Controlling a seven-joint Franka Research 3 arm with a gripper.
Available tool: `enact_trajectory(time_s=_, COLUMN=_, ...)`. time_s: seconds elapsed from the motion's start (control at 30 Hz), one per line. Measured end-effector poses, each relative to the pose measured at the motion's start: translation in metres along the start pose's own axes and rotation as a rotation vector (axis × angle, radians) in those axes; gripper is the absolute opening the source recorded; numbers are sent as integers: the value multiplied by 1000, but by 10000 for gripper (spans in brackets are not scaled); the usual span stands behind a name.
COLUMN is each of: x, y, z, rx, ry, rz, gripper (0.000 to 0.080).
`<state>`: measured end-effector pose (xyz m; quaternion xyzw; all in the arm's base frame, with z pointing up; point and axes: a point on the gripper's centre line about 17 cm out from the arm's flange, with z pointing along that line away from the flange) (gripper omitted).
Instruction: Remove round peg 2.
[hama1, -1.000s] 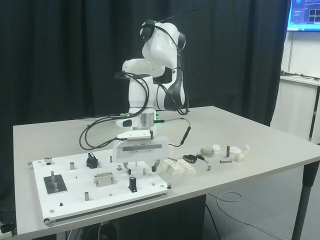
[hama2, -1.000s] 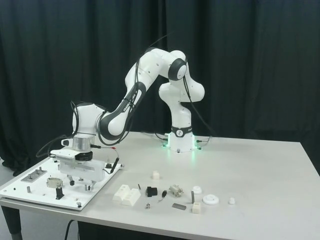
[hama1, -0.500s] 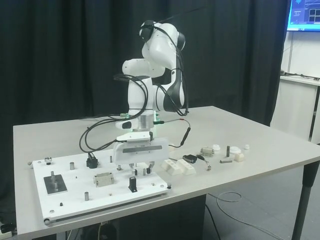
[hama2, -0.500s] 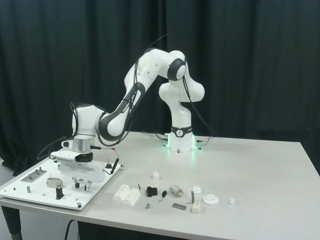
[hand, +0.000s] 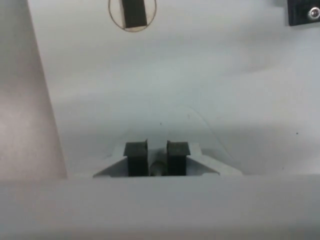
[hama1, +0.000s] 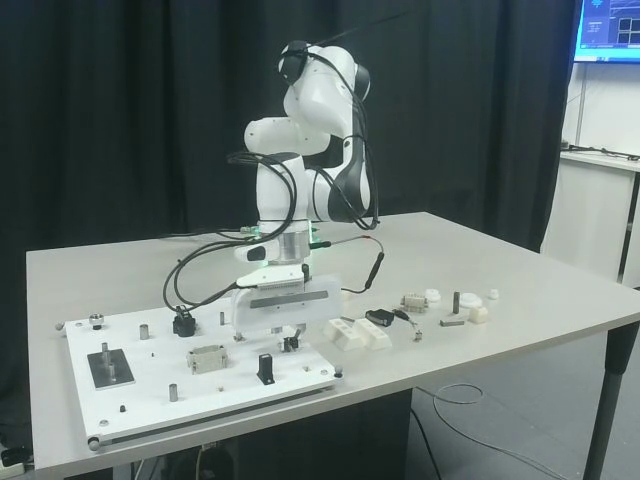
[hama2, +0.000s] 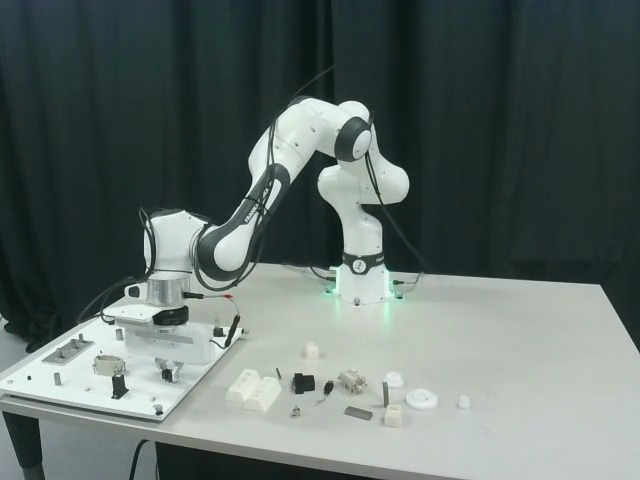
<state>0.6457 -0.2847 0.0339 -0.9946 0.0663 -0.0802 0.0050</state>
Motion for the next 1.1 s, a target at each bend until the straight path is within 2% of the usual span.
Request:
enact_trajectory(time_s=0.37, x=2, y=1, z=-2, rx=0, ry=2, rz=-1, gripper=77)
enact_trajectory(time_s=0.63, x=4, y=0, z=-12, rx=12, ry=-5, rz=-3, gripper=75)
enact_trajectory(time_s=0.8, x=6, y=0, z=-23, rx=20, ry=-5, rz=-7, gripper=75)
enact_trajectory(time_s=1.1, x=16, y=-1, z=-56, rx=38, ry=1, rz=-20, gripper=75)
